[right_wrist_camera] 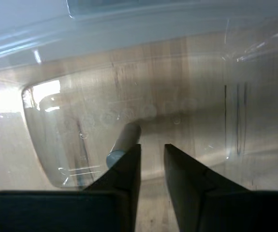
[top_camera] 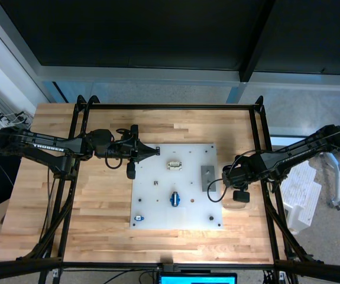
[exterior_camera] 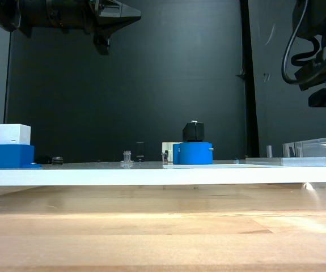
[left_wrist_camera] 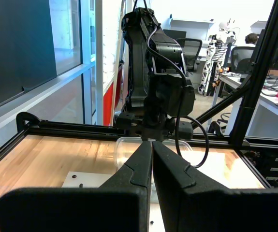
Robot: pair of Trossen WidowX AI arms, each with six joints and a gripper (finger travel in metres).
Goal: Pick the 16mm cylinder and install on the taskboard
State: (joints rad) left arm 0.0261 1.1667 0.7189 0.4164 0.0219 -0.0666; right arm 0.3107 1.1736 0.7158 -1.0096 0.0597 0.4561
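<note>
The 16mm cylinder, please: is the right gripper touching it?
Cannot tell: right wrist view shows right gripper overlapping 16mm cylinder. Left gripper hangs above taskboard.

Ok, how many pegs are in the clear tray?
1: the 16mm cylinder, beside the right gripper; more may be hidden. Left gripper hangs above the taskboard's far-left corner.

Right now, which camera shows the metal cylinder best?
Right wrist view: the 16mm cylinder lies in the clear tray beside the open right end effector. High view: that arm covers it. Low and left wrist views miss it. Shut left end effector hovers above the taskboard.
</note>
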